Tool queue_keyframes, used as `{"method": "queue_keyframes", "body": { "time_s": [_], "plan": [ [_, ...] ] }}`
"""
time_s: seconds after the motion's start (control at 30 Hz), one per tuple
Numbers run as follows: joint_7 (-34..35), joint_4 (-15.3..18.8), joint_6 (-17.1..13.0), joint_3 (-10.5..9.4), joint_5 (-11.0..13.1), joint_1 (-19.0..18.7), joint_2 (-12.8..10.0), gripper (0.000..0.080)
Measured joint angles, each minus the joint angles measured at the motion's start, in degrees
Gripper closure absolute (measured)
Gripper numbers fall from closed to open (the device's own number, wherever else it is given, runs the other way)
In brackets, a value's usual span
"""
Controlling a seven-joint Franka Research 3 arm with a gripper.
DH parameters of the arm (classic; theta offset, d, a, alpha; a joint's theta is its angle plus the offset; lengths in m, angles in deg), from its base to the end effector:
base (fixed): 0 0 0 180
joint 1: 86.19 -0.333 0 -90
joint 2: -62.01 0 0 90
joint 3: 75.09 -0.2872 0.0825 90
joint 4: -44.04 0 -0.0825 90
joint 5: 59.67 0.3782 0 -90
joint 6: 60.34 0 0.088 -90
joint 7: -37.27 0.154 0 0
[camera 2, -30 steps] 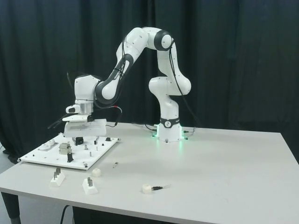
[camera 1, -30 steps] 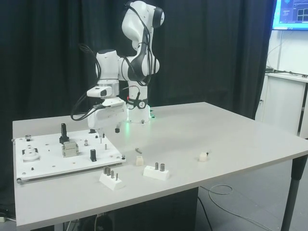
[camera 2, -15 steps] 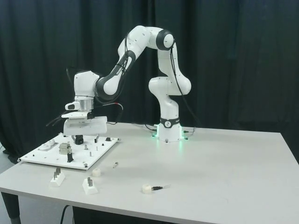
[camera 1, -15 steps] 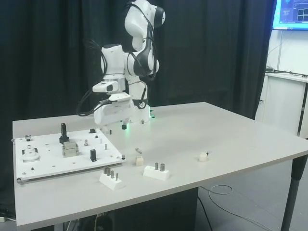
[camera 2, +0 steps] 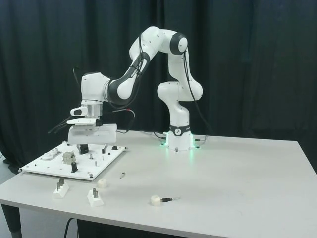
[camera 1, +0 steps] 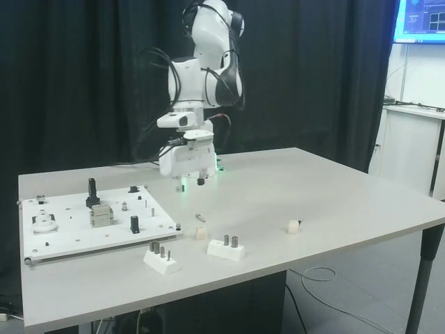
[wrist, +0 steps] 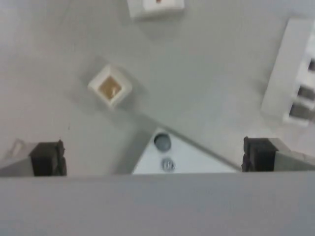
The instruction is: Pick round peg 3.
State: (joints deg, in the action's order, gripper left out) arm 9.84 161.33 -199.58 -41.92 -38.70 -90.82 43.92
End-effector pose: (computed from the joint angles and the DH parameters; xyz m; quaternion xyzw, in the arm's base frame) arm 0.5295 -0.2744 0.2511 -0.9891 0.1236 -0.0799 0.0065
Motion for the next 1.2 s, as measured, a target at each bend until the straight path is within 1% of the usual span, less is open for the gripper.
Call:
{"method": "queue_keyframes", "body": {
  "time_s": [0.3, 0.6, 0.93, 1.2],
  "plan": [
    [2.47, -5.14, 0.01, -0.27, 0.00, -1.81, -4.76, 0.0003],
    [4.34, -10.52, 0.57, -1.36, 0.00, -2.19, -9.83, 0.0003],
    [6.42, -16.10, 4.21, -2.19, 0.14, -1.91, -14.79, 0.0003],
    [6.95, -19.80, 6.54, -2.92, 0.27, -1.63, -17.97, 0.0003]
  ]
}}
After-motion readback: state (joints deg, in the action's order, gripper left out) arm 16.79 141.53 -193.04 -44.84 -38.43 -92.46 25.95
